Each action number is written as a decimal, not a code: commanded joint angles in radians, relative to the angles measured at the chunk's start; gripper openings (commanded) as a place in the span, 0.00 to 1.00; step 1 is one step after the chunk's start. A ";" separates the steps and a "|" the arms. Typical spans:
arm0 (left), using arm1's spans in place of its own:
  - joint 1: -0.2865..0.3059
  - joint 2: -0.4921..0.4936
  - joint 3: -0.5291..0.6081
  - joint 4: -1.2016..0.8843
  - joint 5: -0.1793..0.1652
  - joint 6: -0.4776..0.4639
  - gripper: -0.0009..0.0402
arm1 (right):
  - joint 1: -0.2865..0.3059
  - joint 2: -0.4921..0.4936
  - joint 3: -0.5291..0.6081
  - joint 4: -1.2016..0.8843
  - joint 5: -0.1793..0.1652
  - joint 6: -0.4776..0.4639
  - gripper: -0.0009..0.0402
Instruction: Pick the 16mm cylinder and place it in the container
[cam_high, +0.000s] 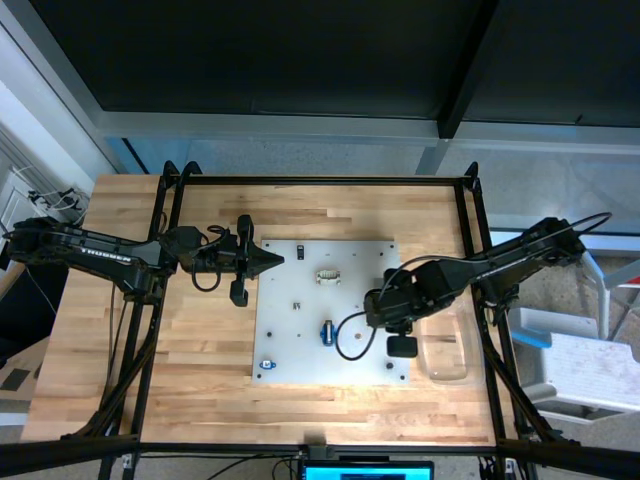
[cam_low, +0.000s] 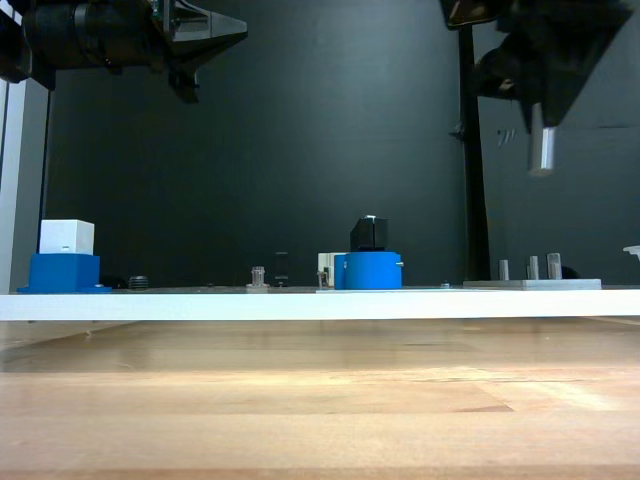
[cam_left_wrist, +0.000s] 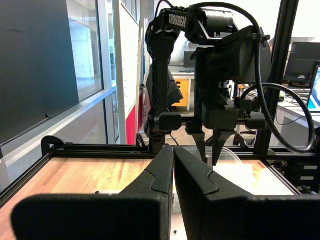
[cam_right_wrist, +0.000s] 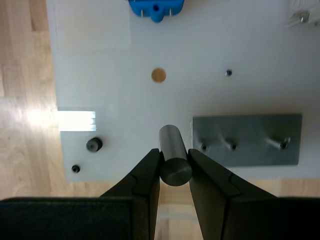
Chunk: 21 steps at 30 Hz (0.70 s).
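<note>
The right gripper (cam_right_wrist: 174, 153) is clamped on the 16mm cylinder (cam_right_wrist: 173, 142), holding it upright in the air, clear above the white board (cam_high: 300, 330) near that board's right edge and beside the grey block (cam_right_wrist: 250, 140). The container (cam_high: 445, 352) sits on the table just off the board's right edge. The left gripper (cam_left_wrist: 174, 151), fingers pressed together, hangs high over the board's left edge

We find the cylinder (cam_right_wrist: 175, 156), a short silvery-grey peg, upright and pinched in the right claw (cam_right_wrist: 174, 154). It hangs above the board (cam_high: 300, 345), well apart from the left claw (cam_high: 272, 259). The container (cam_high: 446, 352), a clear low-walled tray, lies flat on the counter (cam_high: 200, 400) just beside the cylinder.
</note>
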<state>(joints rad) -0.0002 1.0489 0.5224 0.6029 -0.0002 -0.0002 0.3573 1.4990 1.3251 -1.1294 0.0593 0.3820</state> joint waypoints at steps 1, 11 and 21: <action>0.000 0.000 0.000 0.000 0.000 0.000 0.02 | 0.019 -0.036 -0.044 0.002 0.000 0.052 0.08; 0.000 0.000 0.000 0.000 0.000 0.000 0.02 | 0.119 -0.126 -0.182 -0.007 -0.002 0.238 0.08; 0.000 0.000 0.000 0.000 0.000 0.000 0.02 | 0.245 -0.191 -0.266 -0.006 -0.008 0.426 0.08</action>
<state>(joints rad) -0.0002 1.0489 0.5228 0.6029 -0.0006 -0.0006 0.5865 1.3144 1.0645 -1.1358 0.0486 0.7876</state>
